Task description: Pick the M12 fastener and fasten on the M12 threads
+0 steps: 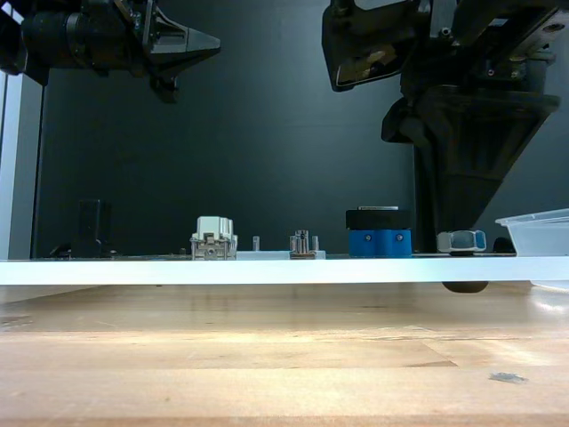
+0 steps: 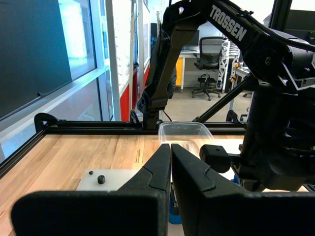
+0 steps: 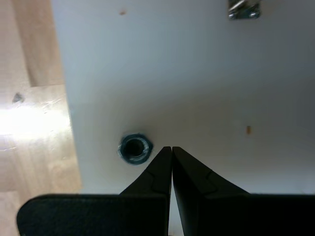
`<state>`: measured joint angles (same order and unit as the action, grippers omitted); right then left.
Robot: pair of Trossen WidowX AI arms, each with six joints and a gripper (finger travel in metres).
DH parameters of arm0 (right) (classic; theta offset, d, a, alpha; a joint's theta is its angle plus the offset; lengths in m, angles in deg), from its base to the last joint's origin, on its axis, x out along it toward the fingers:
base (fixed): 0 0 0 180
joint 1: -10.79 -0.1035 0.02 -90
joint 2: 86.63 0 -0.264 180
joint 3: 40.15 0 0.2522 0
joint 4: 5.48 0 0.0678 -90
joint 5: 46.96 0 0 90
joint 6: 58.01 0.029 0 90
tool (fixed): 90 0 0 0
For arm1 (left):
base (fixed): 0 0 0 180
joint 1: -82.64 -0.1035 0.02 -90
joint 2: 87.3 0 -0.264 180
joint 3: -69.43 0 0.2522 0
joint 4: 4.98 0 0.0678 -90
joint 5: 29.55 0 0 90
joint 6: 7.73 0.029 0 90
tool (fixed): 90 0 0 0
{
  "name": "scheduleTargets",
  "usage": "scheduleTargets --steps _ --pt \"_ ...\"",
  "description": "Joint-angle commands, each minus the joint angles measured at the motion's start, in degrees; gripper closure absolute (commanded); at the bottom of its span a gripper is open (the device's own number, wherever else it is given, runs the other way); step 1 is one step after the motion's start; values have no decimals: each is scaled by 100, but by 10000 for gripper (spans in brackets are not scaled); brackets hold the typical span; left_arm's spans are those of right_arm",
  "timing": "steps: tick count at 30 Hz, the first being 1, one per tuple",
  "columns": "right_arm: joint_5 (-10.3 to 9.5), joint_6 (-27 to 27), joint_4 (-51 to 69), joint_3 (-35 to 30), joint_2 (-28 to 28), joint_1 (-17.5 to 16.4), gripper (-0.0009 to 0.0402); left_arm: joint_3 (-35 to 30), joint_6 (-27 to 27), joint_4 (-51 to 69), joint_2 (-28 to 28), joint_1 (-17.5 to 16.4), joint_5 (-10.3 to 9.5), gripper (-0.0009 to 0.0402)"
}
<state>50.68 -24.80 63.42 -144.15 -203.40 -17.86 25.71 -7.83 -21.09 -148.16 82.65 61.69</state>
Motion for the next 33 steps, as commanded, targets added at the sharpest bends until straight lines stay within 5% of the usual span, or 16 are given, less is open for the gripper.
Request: scheduleTargets --steps 1,3,5,8,12,18,24,29,33 --pt "-691 -66 -17 0 0 0 393 0 0 0 0 0 2 393" --pt "-1338 -107 9 0 20 4 393 0 0 2 0 0 2 393" --pt "-1784 -177 17 0 42 4 393 0 0 0 0 0 2 393" --pt "-1884 -221 94 0 94 0 393 0 0 0 0 0 2 393" --pt "-1506 -216 136 0 140 2 393 0 0 2 0 0 2 393" --pt "-444 -184 125 0 197 4 393 0 0 2 0 0 2 393" --pt "186 -120 109 0 107 4 393 0 0 2 0 -2 2 393" --pt "151 -59 -17 0 -57 2 393 0 0 2 0 0 2 393" --pt "-61 -57 -66 0 -76 2 393 0 0 0 0 0 2 393"
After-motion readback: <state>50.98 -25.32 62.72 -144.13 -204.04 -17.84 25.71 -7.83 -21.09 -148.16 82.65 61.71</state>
